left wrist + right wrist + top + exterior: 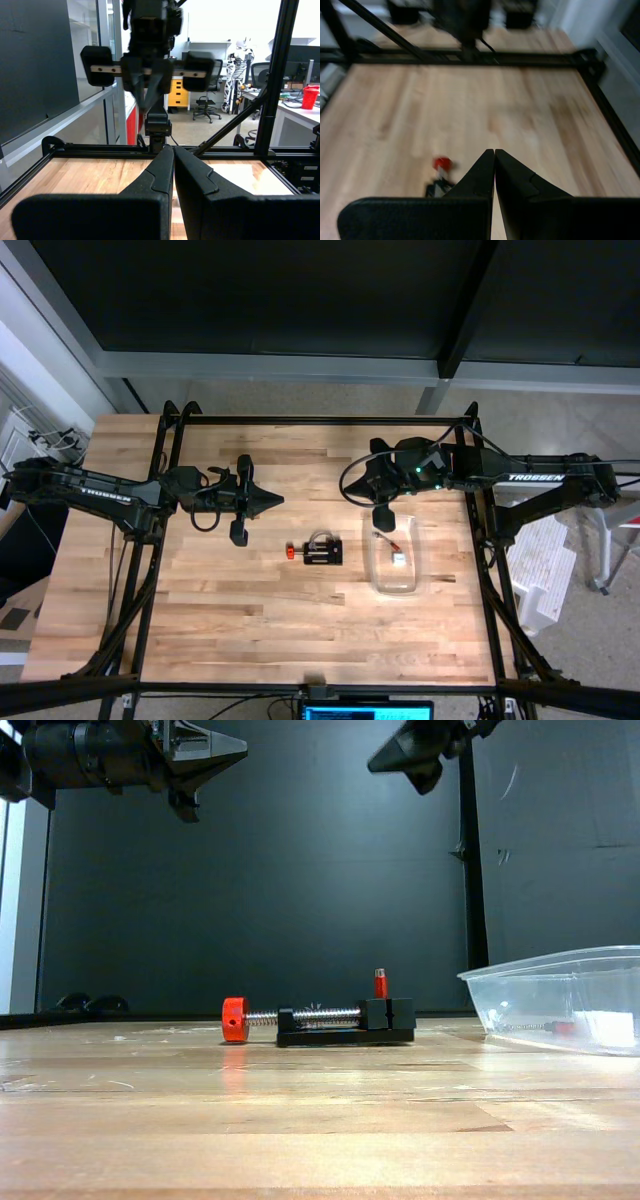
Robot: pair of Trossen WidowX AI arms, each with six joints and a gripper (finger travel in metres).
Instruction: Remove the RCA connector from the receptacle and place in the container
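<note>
The black vise (pixel 322 552) with its red knob (pixel 291 552) sits mid-table. Only a short red fixed part (pixel 380 982) stands on it, and no braided cable rises there. In the clear tray (pixel 381 575) a thin cable with a red end, the RCA connector (pixel 562 1028), lies beside a white block (pixel 608 1026). My right gripper (pixel 383 523) hangs high over the tray's far end, shut with nothing between its fingers (pixel 485 172). My left gripper (pixel 274 500) hovers left of the vise, also shut and empty, as the left wrist view confirms.
A black frame runs around the wooden table (pixel 250 610). One frame post (pixel 472 870) stands behind the tray in the low view. A screen edge (pixel 365 710) shows at the near side of the table.
</note>
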